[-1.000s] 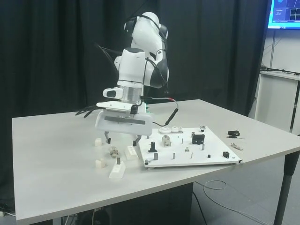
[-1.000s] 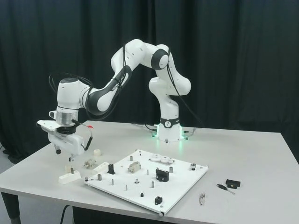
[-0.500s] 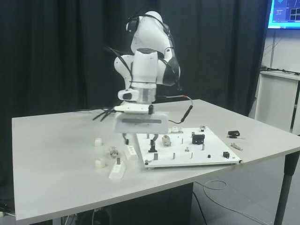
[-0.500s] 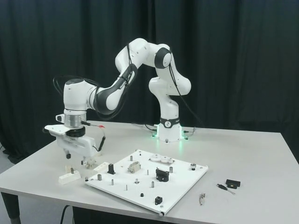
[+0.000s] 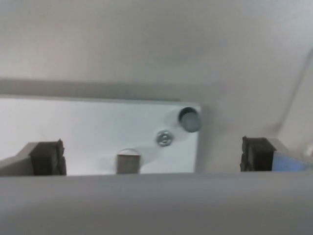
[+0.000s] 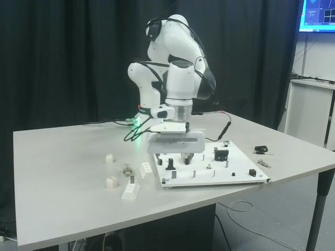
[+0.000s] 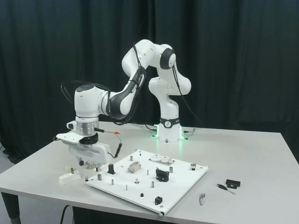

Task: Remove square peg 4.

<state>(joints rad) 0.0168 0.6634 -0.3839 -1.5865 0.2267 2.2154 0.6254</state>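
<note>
My gripper [image 6: 171, 159] hangs open just above the corner of the white board [image 6: 226, 177] that lies closest to the loose parts. In the wrist view the black fingertips [image 5: 47, 157] stand wide apart over that corner [image 5: 98, 122]. A short grey square peg [image 5: 128, 162] stands upright between them, nearer one finger. A screw head [image 5: 164, 138] and a round stud [image 5: 189, 119] sit close to it. From the second room view the gripper [image 7: 91, 164] is over the board's left corner, with a small grey peg [image 7: 99, 177] just below. Nothing is held.
Several white blocks [image 6: 132, 191] and a small metal part [image 6: 126, 169] lie on the table beside the board. Black fixtures [image 6: 220, 154] and more pegs stand on the board. Black tools [image 6: 261, 150] lie past its far side. A cable [image 7: 115, 140] hangs from the wrist.
The arm has swung from above the loose white blocks across to the board and now hovers over its corner. The fingers stay open and hold nothing.
</note>
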